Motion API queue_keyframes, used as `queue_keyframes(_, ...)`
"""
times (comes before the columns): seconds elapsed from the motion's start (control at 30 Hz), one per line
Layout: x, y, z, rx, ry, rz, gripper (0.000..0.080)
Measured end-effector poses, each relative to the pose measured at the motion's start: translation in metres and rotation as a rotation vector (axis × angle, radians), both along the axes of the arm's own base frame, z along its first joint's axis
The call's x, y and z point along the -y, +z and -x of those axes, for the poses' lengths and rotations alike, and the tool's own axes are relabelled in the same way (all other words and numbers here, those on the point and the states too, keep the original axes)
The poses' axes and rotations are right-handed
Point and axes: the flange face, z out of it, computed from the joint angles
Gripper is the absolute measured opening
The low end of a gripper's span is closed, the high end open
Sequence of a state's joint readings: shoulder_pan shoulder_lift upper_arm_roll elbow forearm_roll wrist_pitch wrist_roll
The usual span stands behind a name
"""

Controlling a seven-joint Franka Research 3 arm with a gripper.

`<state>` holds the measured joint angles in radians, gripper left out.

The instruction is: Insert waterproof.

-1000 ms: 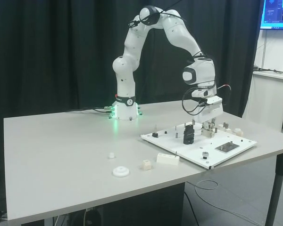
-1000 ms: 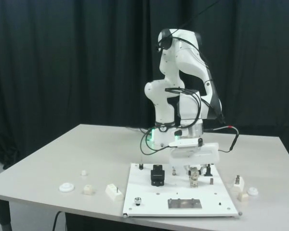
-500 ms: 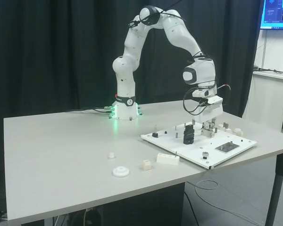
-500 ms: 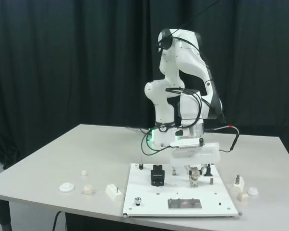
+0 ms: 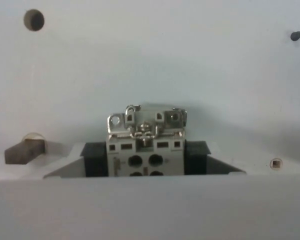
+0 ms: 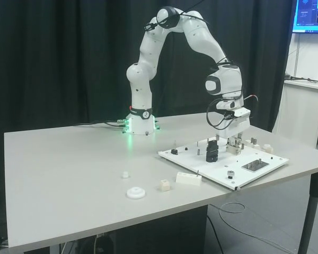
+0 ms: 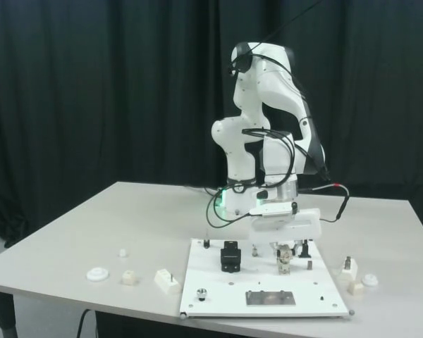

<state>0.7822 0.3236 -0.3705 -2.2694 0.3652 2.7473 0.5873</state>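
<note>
White board [image 5: 150, 55] fills the wrist view, with the waterproof connector [image 5: 146, 142] standing on it between black blocks.

First room view: the gripper [image 6: 234, 138] hangs just above that connector; whether its claw grips or gapes, I cannot tell.

Second room view: likely light, rigid plastic, best pinched across its flat sides.

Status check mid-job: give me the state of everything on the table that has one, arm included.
Connector: upright on the board, under the gripper.
Gripper: just above the connector.
Board: flat on the table.
Black block: standing on the board, untouched.
Metal plate: lying flat on the board.
Base light: green, on.
</note>
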Motion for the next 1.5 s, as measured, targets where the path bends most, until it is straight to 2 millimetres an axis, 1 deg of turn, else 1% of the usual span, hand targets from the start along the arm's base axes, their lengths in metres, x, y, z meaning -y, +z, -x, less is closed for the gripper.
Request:
queue_keyframes(0.9, 0.0002, 0.0002, 0.0026, -0.010, -0.002, -0.002, 0.0321)
queue_keyframes(1.5, 0.0012, -0.0006, 0.0009, 0.007, -0.030, -0.013, 0.0321)
